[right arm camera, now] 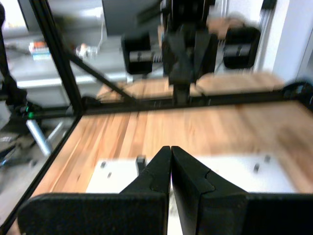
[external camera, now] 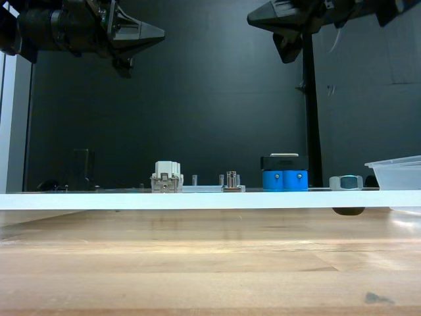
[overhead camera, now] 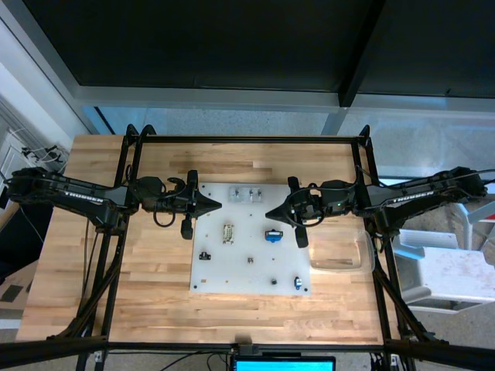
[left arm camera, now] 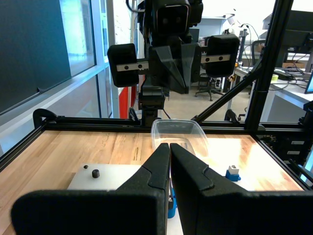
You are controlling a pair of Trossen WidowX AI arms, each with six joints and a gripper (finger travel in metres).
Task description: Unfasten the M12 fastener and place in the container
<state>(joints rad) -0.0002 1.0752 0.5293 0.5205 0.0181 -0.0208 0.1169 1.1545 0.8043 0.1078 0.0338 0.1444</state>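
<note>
My left end effector (overhead camera: 219, 205) and right end effector (overhead camera: 267, 214) are hanging, fingers together, above the board (overhead camera: 232, 274); I'm planning on opening the right, centring squarely over the M12 fastener (overhead camera: 272, 280)

My left gripper (left arm camera: 169, 147) has its two black fingers pressed together. Just past their tips lies the clear container (left arm camera: 178, 133) on the wooden table (left arm camera: 73, 147), beside the white board (left arm camera: 115, 175). The right gripper (left arm camera: 172, 68) hangs high beyond it, facing me.

Soft even light, blur around the right claw (right arm camera: 170, 148), sharp around the left claw (left arm camera: 169, 146), glare on the table (left arm camera: 249, 149)
</note>
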